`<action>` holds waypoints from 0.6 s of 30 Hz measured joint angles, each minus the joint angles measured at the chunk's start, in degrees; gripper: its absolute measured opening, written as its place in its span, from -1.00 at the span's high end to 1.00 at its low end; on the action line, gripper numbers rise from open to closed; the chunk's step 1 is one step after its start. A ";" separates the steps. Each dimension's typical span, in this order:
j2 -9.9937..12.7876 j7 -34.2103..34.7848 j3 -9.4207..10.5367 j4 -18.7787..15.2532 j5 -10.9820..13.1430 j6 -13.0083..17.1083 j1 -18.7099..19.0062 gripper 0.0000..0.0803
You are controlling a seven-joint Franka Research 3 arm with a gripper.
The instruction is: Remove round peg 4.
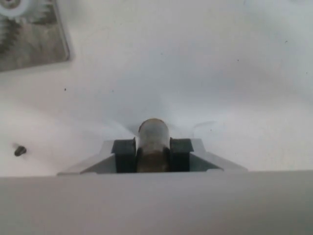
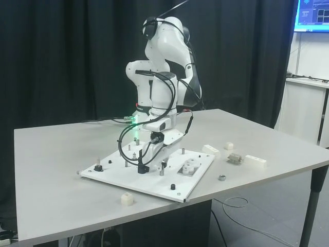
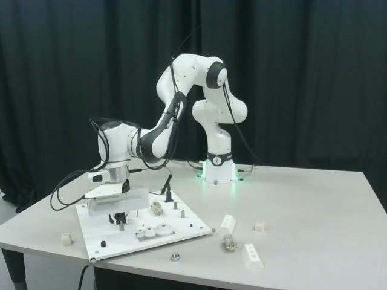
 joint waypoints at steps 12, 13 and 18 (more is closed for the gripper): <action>-0.21 0.10 0.00 -0.12 0.01 0.00 0.01 0.64; -0.31 0.17 -0.01 -0.16 0.01 -0.03 0.01 0.64; -1.22 0.35 -0.10 -0.48 0.01 -0.33 0.01 0.64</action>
